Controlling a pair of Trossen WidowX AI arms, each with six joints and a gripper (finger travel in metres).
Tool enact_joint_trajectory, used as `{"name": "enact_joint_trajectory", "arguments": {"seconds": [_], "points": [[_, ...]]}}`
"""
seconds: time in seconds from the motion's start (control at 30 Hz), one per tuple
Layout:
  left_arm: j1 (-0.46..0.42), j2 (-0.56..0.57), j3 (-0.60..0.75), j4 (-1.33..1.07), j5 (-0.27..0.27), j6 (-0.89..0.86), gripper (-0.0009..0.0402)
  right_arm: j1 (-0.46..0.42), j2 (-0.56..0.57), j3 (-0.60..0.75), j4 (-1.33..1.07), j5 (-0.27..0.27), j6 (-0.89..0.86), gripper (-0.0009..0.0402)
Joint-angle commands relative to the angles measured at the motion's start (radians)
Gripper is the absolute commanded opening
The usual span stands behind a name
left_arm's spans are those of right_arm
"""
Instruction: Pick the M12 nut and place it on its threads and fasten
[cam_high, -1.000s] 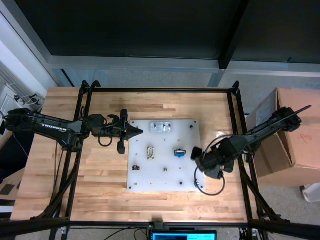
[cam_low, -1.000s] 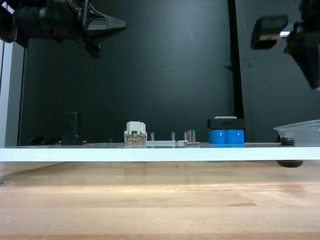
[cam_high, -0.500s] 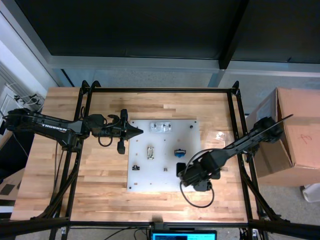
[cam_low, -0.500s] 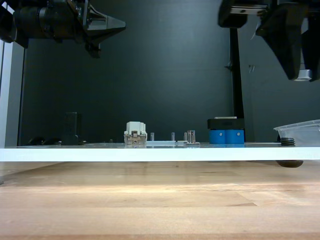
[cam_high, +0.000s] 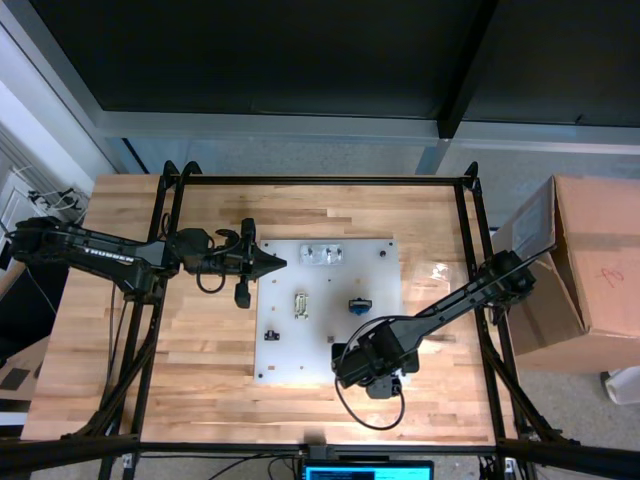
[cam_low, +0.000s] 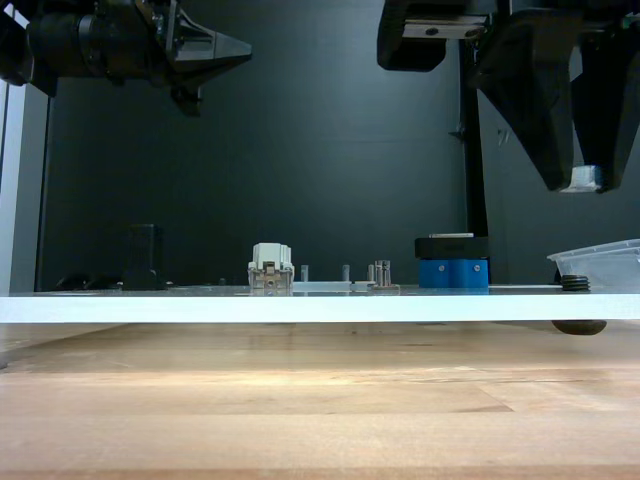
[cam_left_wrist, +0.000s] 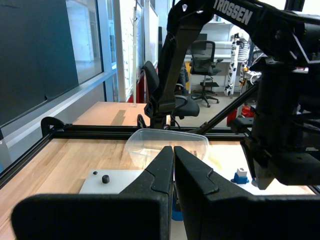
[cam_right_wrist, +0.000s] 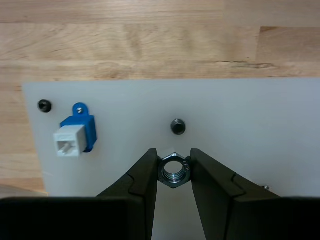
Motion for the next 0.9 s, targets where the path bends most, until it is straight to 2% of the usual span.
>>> {"name": "enact_joint_trajectory", "arguments": {"seconds": [0.03, 0.27, 0.9], "points": [[0.000, 0.000, 0.000, 0.000, 0.000, 0.000, 0.0000, -0.003, 0.003, -0.017, 0.026, -0.021, 0.001, 0.0012], [0.000, 0.000, 0.000, 0.000, 0.000, 0.000, 0.0000, -0.029, 0.003, -0.032, 0.050, -0.066, 0.001, 0.0012], [0.000, 0.000, 0.000, 0.000, 0.000, 0.000, 0.0000, -0.032, 0.031, -0.043, 0.097, -0.057, -0.007, 0.0012]]}}
